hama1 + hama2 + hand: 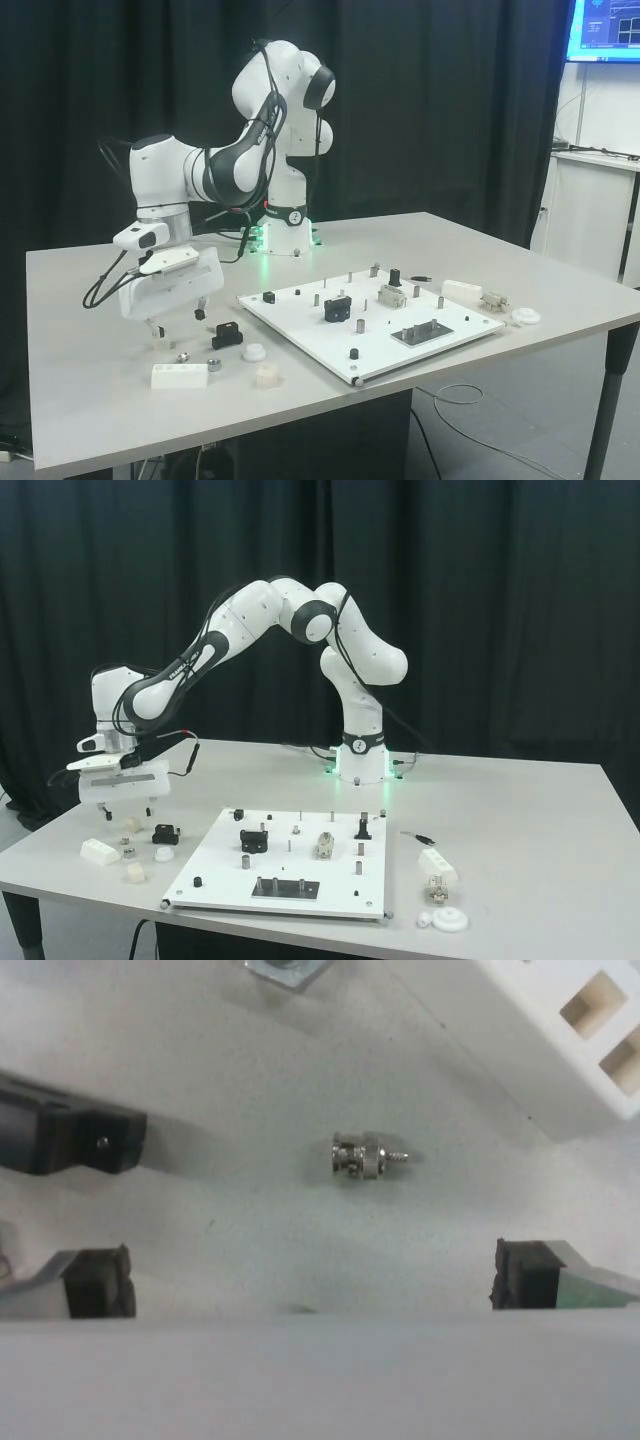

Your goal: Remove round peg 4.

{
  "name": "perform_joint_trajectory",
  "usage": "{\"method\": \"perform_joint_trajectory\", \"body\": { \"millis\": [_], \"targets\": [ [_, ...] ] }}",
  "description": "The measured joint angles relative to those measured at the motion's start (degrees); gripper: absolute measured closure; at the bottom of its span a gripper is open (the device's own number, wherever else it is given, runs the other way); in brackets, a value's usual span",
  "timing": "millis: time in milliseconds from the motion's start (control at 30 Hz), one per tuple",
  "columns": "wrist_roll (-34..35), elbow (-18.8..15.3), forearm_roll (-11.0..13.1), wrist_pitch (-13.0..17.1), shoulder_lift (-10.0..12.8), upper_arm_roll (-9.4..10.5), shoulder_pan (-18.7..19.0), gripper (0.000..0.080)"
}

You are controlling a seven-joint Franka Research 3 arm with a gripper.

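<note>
In the wrist view, the grey table (250,1090) fills most of the picture. The gripper (310,1280) stands open, its two black pads well apart and holding nothing. Between and beyond them a small metal connector (366,1156) lies on its side. A white block (540,1030) with square holes is cut off at the edge, as are a black part (70,1135) and a metal nut (287,970).

In the first room view, black curtains hang behind the table (90,290), and a screen (606,28) shows at the corner. The gripper (176,318) hovers beside the white board (372,325), over loose parts including the white block (185,374). Several small pegs stand on the board; which one is round peg 4 I cannot tell.

In the second room view, the gripper (127,810) hangs near the white block (100,851), away from the board (290,872); its fingers are too small to make out here.
</note>
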Motion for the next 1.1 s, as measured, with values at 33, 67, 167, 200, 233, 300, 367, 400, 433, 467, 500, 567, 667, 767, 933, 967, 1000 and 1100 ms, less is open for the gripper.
{"method": "perform_joint_trajectory", "body": {
  "millis": [33, 67, 167, 200, 233, 300, 367, 400, 433, 467, 500, 567, 667, 767, 933, 967, 1000, 1100],
  "targets": [
    [0.2, 0.0, 0.0, 0.0, 0.0, 0.0, 0.0, 0.0003],
    [0.3, 0.1, 0.0, 0.0, 0.0, -0.01, 0.0, 0.0003],
    [0.8, 0.2, 0.0, 0.1, 0.0, -0.03, 0.0, 0.0003],
    [1.0, 0.2, 0.0, 0.1, 0.0, -0.05, 0.0, 0.0003],
    [1.2, 0.3, 0.0, 0.1, 0.0, -0.08, 0.0, 0.0003],
    [1.6, 0.4, 0.0, 0.1, 0.0, -0.16, 0.0, 0.0003],
    [2.0, 0.6, 0.0, 0.1, 0.0, -0.22, 0.0, 0.0003],
    [2.2, 0.7, 0.0, 0.1, -0.1, -0.23, 0.0, 0.0003],
    [2.4, 0.9, 0.0, 0.1, -0.1, -0.23, 0.0, 0.0003],
    [2.7, 1.0, 0.0, 0.1, -0.1, -0.23, 0.0, 0.0003],
    [3.0, 1.1, 0.0, 0.0, -0.2, -0.23, 0.0, 0.0003],
    [3.7, 1.2, 0.0, -0.1, -0.4, -0.23, 0.1, 0.0003],
    [4.9, 1.5, 0.0, -0.4, -0.6, -0.27, 0.2, 0.0003],
    [5.5, 1.6, 0.0, -0.7, -1.0, -0.34, 0.4, 0.0003],
    [5.5, 1.6, -0.1, -1.0, -1.7, -0.44, 0.7, 0.0003],
    [5.5, 1.6, -0.1, -1.0, -1.8, -0.45, 0.8, 0.0003],
    [5.5, 1.6, -0.1, -1.1, -1.9, -0.46, 0.8, 0.0003],
    [5.7, 1.6, -0.1, -1.3, -2.2, -0.55, 0.8, 0.0003]
  ]
}}
